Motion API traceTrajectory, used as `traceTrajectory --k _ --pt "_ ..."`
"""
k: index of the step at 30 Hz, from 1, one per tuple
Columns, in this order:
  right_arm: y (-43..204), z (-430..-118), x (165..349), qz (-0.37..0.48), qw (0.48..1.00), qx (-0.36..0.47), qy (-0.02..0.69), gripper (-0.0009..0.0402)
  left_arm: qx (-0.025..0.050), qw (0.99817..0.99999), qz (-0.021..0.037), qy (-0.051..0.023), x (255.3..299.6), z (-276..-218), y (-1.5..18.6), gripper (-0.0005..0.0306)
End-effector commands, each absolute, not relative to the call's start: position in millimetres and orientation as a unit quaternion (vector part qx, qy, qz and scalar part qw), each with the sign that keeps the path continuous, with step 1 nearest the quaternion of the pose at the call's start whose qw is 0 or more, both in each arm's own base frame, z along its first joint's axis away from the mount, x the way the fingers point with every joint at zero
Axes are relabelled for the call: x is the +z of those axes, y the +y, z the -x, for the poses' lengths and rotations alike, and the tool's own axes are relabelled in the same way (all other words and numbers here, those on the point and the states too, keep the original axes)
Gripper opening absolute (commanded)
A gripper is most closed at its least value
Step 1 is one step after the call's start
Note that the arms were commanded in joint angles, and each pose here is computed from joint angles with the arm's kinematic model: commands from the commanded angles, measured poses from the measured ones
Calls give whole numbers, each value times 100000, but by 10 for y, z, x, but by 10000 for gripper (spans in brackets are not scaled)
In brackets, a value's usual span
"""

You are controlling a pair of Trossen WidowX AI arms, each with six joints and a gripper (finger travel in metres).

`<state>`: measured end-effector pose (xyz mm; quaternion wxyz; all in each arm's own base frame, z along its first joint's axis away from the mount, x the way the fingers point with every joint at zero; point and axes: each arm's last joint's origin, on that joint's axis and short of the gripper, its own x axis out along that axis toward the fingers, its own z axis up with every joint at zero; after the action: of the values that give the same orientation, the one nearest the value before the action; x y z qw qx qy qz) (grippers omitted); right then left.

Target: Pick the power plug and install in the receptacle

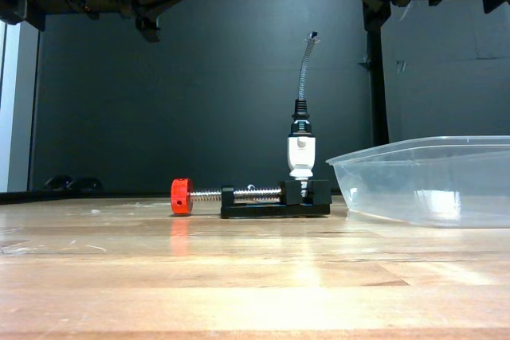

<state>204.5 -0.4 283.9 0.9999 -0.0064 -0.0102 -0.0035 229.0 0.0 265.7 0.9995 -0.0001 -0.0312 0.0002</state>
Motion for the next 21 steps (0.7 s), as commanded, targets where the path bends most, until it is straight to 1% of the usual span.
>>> traceTrajectory --k 1,7,21 --pt "-4 -2044 2836 654 99991 -484 -1055 0 19 99951 11 -3137 2658 -2290 0 0" --pt "-2 -2039 2784 809 99995 -347 -445 0 19 99951 11 -3137 2658 -2290 0 0" --pt "-2 -2039 2786 770 99995 -367 -579 0 19 99951 11 -3137 2658 -2290 0 0"
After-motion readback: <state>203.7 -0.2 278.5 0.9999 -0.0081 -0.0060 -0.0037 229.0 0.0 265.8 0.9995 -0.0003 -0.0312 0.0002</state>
